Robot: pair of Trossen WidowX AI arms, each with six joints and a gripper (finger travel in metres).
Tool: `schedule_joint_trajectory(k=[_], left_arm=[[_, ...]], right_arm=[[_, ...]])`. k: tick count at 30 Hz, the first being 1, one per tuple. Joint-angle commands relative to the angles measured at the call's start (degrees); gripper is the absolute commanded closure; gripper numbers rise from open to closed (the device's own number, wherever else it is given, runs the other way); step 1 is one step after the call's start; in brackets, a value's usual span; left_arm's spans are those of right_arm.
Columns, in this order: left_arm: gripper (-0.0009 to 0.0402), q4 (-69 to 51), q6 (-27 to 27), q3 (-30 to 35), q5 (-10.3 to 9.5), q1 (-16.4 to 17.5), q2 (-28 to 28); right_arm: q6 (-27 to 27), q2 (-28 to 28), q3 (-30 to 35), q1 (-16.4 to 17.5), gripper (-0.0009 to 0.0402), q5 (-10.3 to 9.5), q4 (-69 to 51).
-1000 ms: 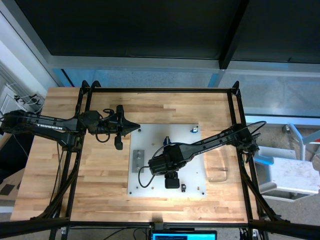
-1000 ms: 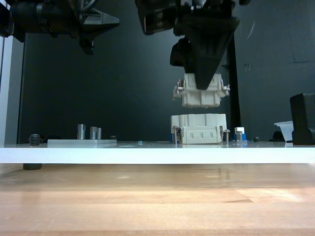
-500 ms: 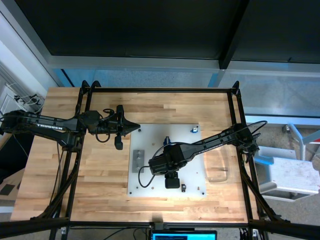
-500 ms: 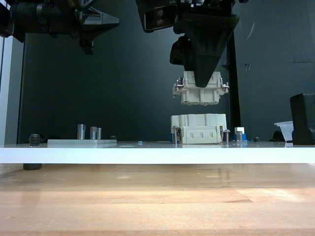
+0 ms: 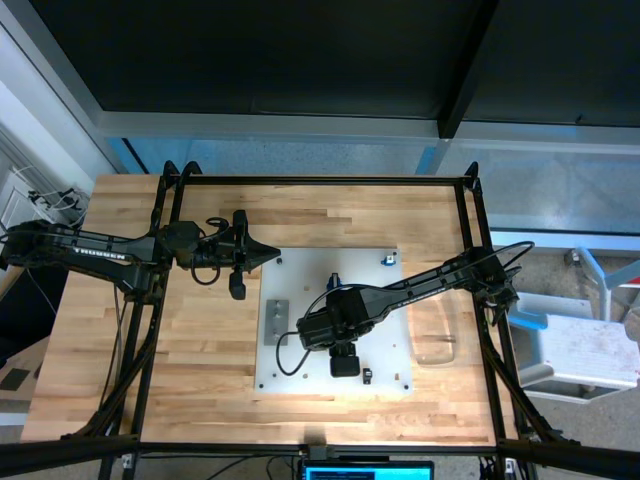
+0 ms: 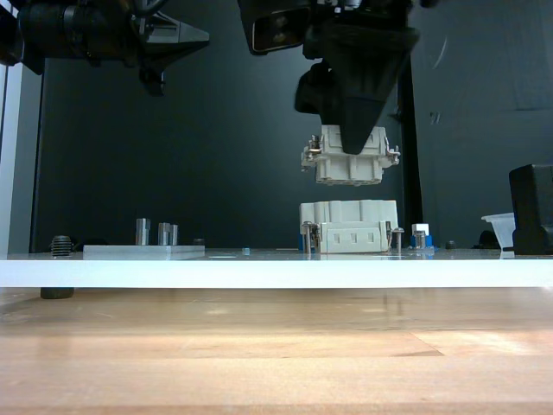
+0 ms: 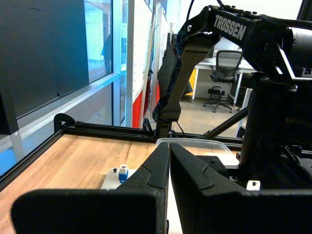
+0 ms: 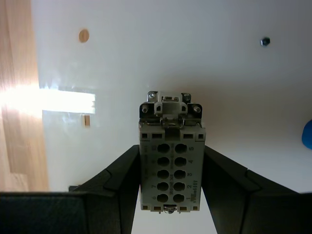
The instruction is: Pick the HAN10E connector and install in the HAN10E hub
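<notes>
The right claw (image 6: 350,145) hung over the middle of a flat white task board (image 5: 385,300) that lay on the wooden bench (image 5: 200,340). Its two black fingers (image 8: 122,175) pinched the long sides of the HAN10E connector (image 6: 348,164), a small grey-beige rectangular plug block with silvery screws at its ends. In the right wrist view the connector's face showed two rows of round numbered holes.

In the low view, the connector hung in the air directly above the HAN10E hub (image 6: 348,226), a beige rectangular socket in a silvery metal frame that stood on the board. A clear strip of open air separated the plug's lower edge from the socket's upper edge, and the end edges of the two roughly lined up.

Just to the right of the hub stood a small blue and white block (image 6: 420,232). A flat grey metal plate with short upright posts (image 6: 143,251) lay well apart to the left, leaving open board between it and the hub. A clear plastic tray (image 5: 440,340) sat on the bench just beside the board's right edge.

The left claw (image 7: 169,146) hovered high above the bench near the board's far left corner, its fingers pressed together with nothing between them.
</notes>
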Motion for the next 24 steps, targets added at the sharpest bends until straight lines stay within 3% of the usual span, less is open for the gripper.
schedule_joint_trajectory(k=[1,6,24], left_arm=[[0.0393,0.0,0.0,0.0,0.00,0.0,0.0],[0.0393,0.0,0.0,0.0,0.00,0.0,0.0],[0.0393,0.0,0.0,0.0,0.00,0.0,0.0]], right_arm=[[-14.0,0.0,0.0,0.1,0.0384,0.04,-0.1],[-40.9,0.0,0.0,0.1,0.0384,0.02,-0.8],[-114.7,0.0,0.0,0.2,0.0384,0.00,-0.9]])
